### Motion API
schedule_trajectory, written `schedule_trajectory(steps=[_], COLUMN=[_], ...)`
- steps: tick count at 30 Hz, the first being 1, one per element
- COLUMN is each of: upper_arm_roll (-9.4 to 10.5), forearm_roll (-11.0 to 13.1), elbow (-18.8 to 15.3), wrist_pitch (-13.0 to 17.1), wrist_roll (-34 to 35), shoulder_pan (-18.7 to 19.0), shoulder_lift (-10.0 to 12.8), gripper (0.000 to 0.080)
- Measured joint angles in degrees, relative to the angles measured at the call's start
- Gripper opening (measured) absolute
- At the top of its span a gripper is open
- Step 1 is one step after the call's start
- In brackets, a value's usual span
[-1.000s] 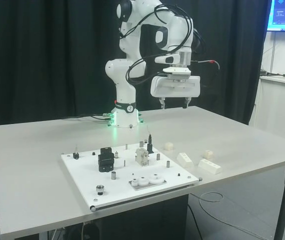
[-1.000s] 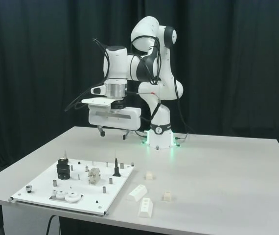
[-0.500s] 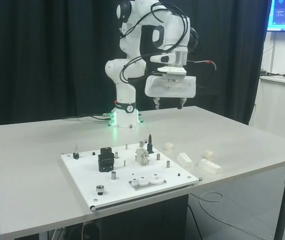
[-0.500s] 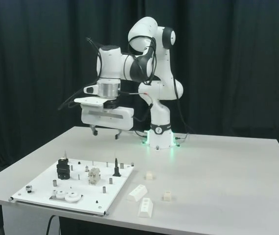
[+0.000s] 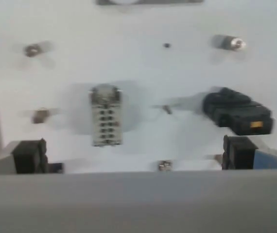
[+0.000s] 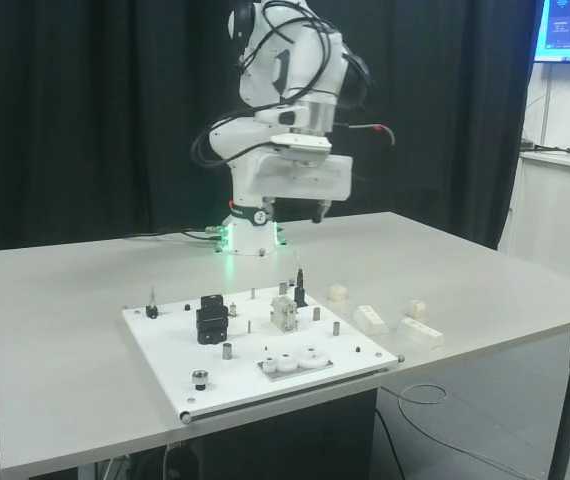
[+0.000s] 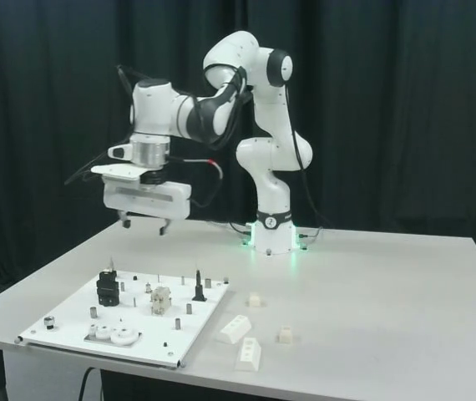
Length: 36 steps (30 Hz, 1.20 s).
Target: Remove D-SUB.
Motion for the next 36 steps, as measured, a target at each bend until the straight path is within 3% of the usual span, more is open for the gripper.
schedule_trajectory(steps=[18, 29, 36], upper_arm_roll=[-4.17, -7.09, -8.26], forearm_roll=[7.5, 14.0, 16.2], elbow=[0.8, 2.3, 4.1], wrist_pitch=[1.7, 3.7, 3.6], wrist_roll=[-13.5, -19.6, -22.2], shoulder_pan=[-5.6, -7.2, -7.6], shoulder_lift=[4.6, 9.4, 12.3], gripper=[0.08, 0.08, 0.08])
